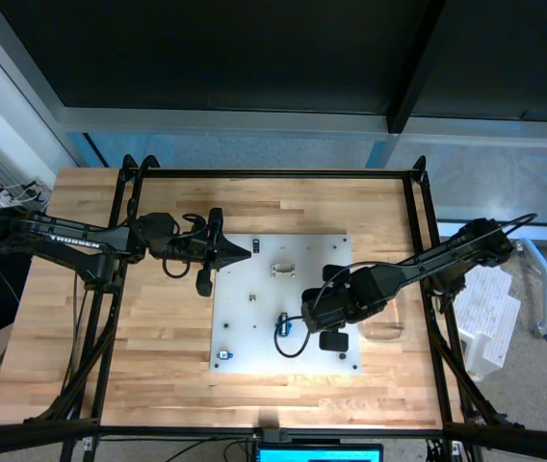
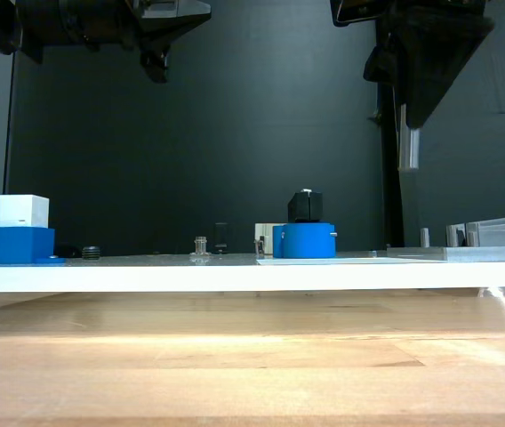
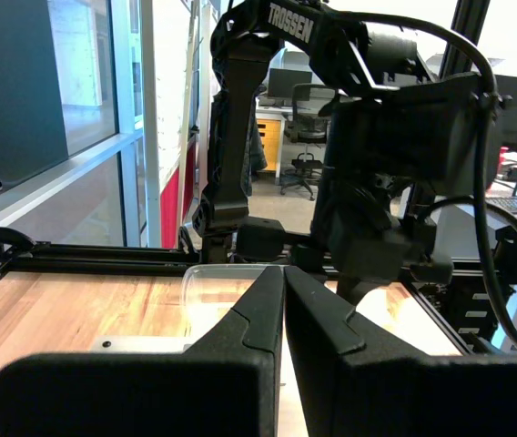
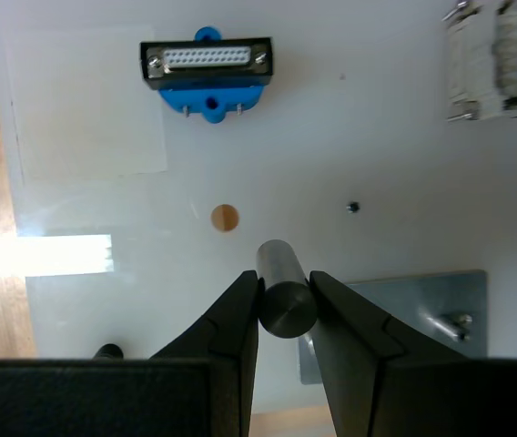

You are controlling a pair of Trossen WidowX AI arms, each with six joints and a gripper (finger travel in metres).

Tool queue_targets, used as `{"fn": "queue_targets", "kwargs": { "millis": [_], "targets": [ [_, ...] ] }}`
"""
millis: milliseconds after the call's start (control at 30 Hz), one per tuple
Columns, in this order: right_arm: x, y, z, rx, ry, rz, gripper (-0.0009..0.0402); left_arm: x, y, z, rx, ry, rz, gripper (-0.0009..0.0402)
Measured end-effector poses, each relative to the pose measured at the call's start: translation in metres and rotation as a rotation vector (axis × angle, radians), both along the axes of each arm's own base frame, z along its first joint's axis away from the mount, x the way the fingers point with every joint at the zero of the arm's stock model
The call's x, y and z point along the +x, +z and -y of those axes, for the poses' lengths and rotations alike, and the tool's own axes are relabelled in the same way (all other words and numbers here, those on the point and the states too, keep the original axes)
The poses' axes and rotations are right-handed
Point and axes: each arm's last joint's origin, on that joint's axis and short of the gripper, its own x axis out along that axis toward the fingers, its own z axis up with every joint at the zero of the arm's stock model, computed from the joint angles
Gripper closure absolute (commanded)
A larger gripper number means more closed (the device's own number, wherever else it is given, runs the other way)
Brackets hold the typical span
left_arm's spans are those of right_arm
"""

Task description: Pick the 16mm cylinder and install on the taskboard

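- While the left arm hangs back, the right gripper (image 4: 283, 279) is the one over the taskboard (image 4: 404, 182), and its fingers (image 4: 231, 328) are closed most of the way onto the 16mm cylinder (image 4: 288, 308), pinching it from both sides.
- Seen from the wrist, the cylinder shows its round end face, so its long axis runs straight along the fingers and down at the board. That is upright enough for an insertion, I would say.
- From tabletop level it hangs well above the white plate, touching nothing.
- What the coming move turns on is the round hole (image 4: 225, 218), where wood shows through the board. It lies near the cylinder's tip but not under it, offset towards the blue connector (image 4: 206, 68) and away from the grey metal block (image 4: 395, 309).
- My guess is that this hole is the seat. If so, the arm needs a short sideways shift to bring the tip over the opening, then a straight descent.
- A descent before the two line up would put the peg's face on bare plate beside the rim.
- The left gripper (image 3: 283, 278) hovers over the board's far left edge with its fingers (image 3: 249, 319) pressed together and holding nothing. It is farther from the hole than the right one.
- Both arms are clear of the tabletop (image 1: 139, 327).
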Motion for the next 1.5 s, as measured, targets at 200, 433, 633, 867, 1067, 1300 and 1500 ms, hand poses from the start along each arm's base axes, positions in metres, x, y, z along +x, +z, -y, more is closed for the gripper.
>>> {"fn": "queue_targets", "kwargs": {
  "millis": [200,433,633,867,1067,1300,1500],
  "targets": [
    [0.005,-0.005,0.000,0.009,-0.010,0.005,0.0393,0.000,0.000,0.000,0.000,0.000,0.000,0.0393],
    [0.012,-0.014,-0.003,0.010,-0.016,0.003,0.0393,0.000,0.000,0.000,0.000,0.000,0.000,0.0393],
    [0.015,-0.020,-0.004,0.004,-0.017,-0.008,0.0393,0.000,0.000,0.000,0.000,0.000,0.000,0.0393],
    [0.017,-0.023,-0.005,0.006,-0.020,-0.003,0.0393,0.000,0.000,0.000,0.000,0.000,0.000,0.0393],
    [0.022,-0.035,-0.007,-0.007,-0.020,-0.035,0.0393,0.000,0.000,0.000,0.000,0.000,0.000,0.0393],
    [0.026,-0.046,-0.008,-0.016,-0.021,-0.059,0.0393,0.000,0.000,0.000,0.000,0.000,0.000,0.0393],
    [0.029,-0.048,-0.010,-0.011,-0.020,-0.046,0.0393,0.000,0.000,0.000,0.000,0.000,0.000,0.0393]
  ]
}}
